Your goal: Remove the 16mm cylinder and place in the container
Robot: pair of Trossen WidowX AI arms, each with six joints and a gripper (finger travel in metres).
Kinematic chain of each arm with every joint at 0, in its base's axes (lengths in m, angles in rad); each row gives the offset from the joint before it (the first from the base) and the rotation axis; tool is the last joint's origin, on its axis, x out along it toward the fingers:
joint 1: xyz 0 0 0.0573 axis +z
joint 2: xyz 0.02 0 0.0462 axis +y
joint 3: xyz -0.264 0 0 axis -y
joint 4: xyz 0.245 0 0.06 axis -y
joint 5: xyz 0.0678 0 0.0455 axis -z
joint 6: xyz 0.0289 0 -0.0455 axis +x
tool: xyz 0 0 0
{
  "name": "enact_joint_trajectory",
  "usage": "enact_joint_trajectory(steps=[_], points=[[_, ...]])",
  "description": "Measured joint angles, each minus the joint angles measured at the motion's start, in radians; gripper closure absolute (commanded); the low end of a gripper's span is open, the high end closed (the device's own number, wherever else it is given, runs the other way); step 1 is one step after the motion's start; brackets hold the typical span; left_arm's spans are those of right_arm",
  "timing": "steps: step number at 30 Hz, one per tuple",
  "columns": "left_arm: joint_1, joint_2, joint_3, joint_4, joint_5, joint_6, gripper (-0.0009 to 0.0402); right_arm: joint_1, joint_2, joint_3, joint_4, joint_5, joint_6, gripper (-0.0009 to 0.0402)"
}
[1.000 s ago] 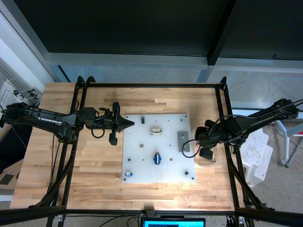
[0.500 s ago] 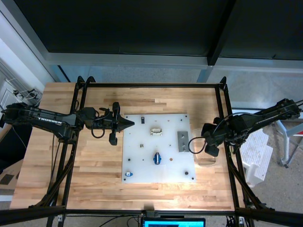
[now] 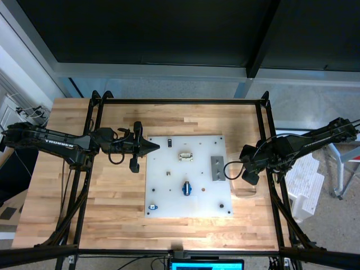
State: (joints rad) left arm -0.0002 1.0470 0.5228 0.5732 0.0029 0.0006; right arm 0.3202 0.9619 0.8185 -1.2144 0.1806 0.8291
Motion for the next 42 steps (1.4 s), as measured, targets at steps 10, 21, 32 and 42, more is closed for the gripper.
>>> enact_joint_trajectory(steps=[10,21,32,42], points=[[0.0,0.0,0.0,0.0,0.0,0.0,0.0393,0.0,0.001,0.0,0.003,0.0,0.022,0.0393],[0.0,0.0,0.0,0.0,0.0,0.0,0.0393,0.0,0.031,-0.026,0.01,-0.016,0.08,0.0393],[0.0,0.0,0.0,0.0,0.0,0.0,0.0393,0.0,0.101,-0.103,0.137,-0.071,0.108,0.0393],[0.0,0.0,0.0,0.0,0.0,0.0,0.0393,0.0,0.158,-0.117,0.182,-0.077,0.107,0.0393]])
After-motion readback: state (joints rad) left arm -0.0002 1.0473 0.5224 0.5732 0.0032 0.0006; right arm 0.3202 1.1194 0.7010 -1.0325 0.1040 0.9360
